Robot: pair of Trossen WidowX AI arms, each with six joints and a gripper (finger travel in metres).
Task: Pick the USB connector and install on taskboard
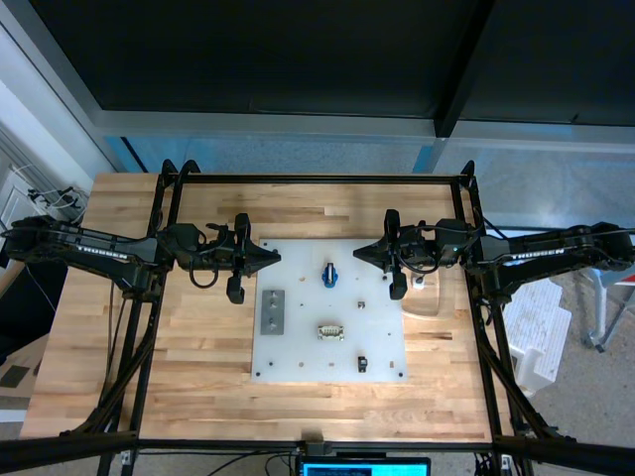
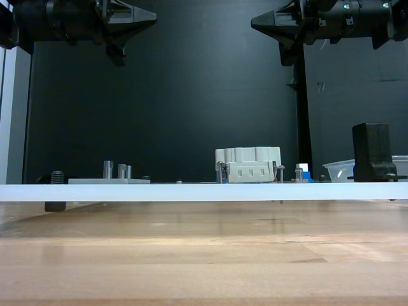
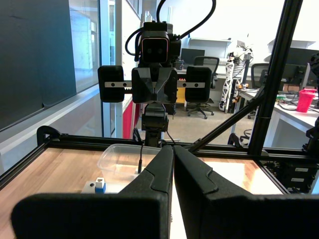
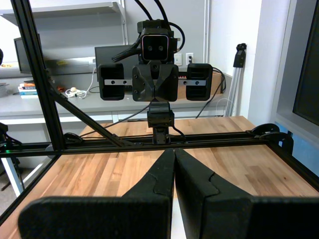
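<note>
Left gripper (image 1: 277, 256): it is hovering high above the left edge of the taskboard (image 1: 298, 352), with its fingers (image 3: 162, 167) pressing together and holding nothing.
Right gripper (image 1: 356, 251): it is hovering high above the right part of the board, facing the left one, with its fingers (image 4: 163, 172) also pressing together around nothing.
Taskboard: it is lying flat in the middle of the table (image 1: 119, 327), carrying a grey block (image 1: 271, 310), a blue fitting (image 1: 329, 275), a silver connector (image 1: 331, 331) and a black socket (image 1: 362, 363).
USB connector: I am not managing to make it out for sure.
Clear tray (image 1: 434, 305): it is sitting just right of the board, and a small pale item (image 1: 422, 283) is lying in it.
</note>
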